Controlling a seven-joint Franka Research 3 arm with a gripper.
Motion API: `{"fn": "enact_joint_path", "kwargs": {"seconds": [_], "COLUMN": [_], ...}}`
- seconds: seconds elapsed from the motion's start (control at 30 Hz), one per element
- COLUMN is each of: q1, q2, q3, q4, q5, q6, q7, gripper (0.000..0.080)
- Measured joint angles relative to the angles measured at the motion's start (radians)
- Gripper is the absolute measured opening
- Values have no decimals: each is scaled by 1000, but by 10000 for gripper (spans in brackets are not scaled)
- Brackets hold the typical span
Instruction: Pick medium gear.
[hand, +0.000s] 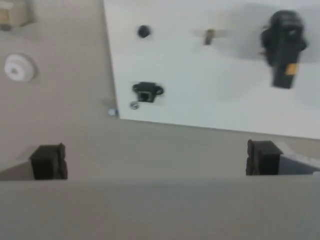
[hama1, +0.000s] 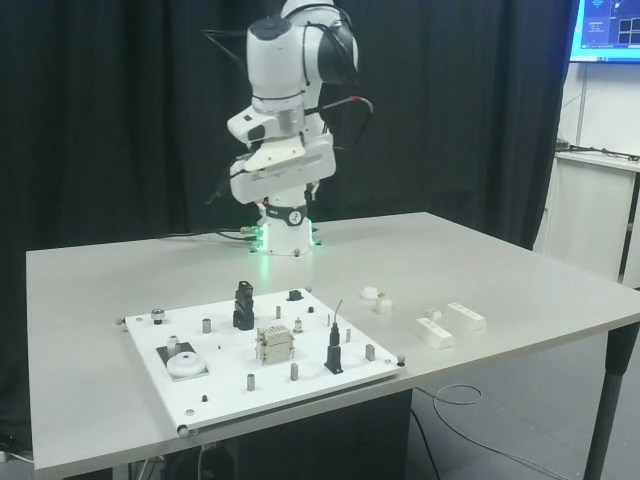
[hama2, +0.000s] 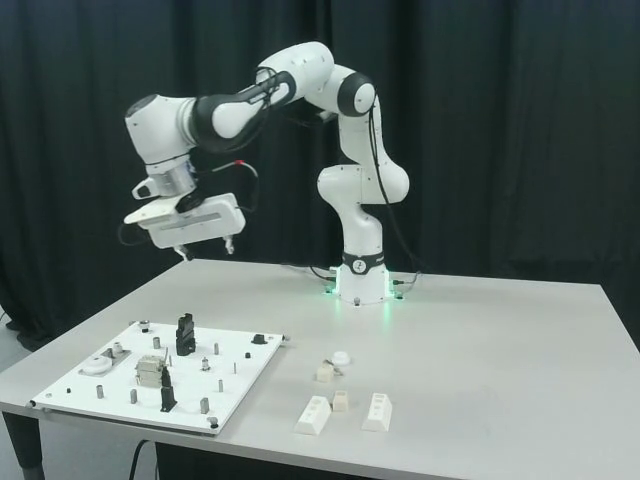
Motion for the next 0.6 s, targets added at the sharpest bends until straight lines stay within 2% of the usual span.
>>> {"fn": "enact_joint_path", "kwargs": {"seconds": [0.17, 0.4, 0.6], "q1": [63, 144, 197], "q2": [-73, -167, -219], "q3": [1, 5, 10], "q4": [-109, -247, -332], "q5": [-38, -117, -174], "q6": [67, 183, 274], "q7": [67, 174, 251], "gripper": [800, 800, 800]}}
